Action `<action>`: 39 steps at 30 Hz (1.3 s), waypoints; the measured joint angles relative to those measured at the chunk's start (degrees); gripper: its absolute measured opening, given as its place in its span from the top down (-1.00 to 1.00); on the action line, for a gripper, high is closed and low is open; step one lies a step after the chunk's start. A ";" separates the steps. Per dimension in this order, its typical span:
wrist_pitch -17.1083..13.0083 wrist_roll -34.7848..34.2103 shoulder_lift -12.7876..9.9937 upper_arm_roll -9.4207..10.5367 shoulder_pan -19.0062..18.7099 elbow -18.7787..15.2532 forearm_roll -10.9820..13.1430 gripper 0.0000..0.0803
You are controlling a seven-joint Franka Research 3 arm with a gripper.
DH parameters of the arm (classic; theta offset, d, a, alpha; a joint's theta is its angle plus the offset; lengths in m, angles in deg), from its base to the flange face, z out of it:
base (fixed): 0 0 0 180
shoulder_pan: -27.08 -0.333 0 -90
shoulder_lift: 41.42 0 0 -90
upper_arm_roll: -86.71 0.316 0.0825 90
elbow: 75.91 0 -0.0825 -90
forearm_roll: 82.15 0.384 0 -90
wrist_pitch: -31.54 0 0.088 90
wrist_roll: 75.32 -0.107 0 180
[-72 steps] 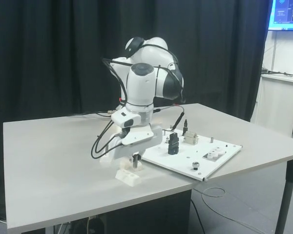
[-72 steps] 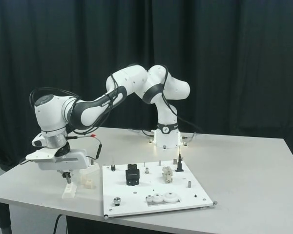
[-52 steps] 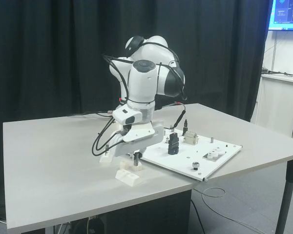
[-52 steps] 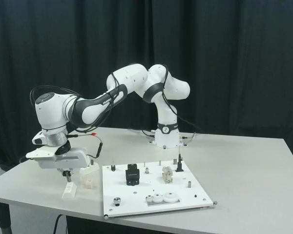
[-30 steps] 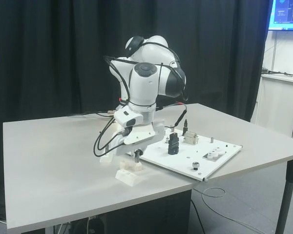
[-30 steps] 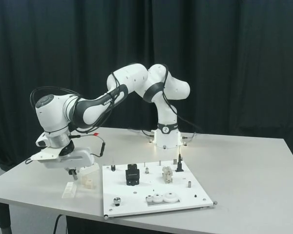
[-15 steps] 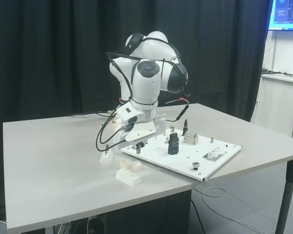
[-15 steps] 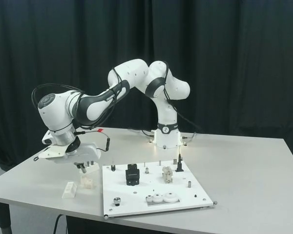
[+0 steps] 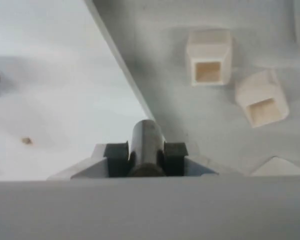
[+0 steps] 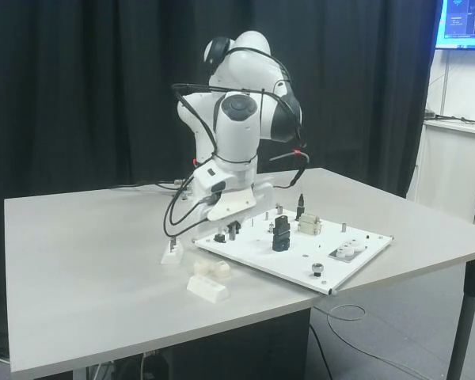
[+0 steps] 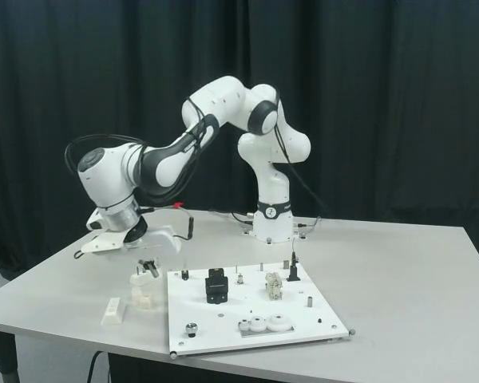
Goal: Insert round peg 4.
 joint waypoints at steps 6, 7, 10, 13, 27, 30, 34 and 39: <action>-8.58 -0.96 6.52 -0.03 -2.87 -10.61 -0.01 0.64; -10.14 -1.27 7.66 -0.03 -3.38 -12.41 -0.01 0.64; -14.78 -2.12 10.95 -0.04 -4.92 -17.46 -0.01 0.64; -19.29 -2.54 14.00 -0.07 -6.42 -21.96 -0.02 0.64; -35.57 -4.91 23.95 -0.24 -11.91 -34.72 -0.77 0.64; -37.28 -5.46 24.90 -0.25 -12.80 -35.41 -0.97 0.64; -38.77 -6.56 25.65 -0.25 -13.96 -35.65 -1.50 0.64; -40.03 -7.68 25.97 -0.25 -15.60 -35.63 -1.64 0.64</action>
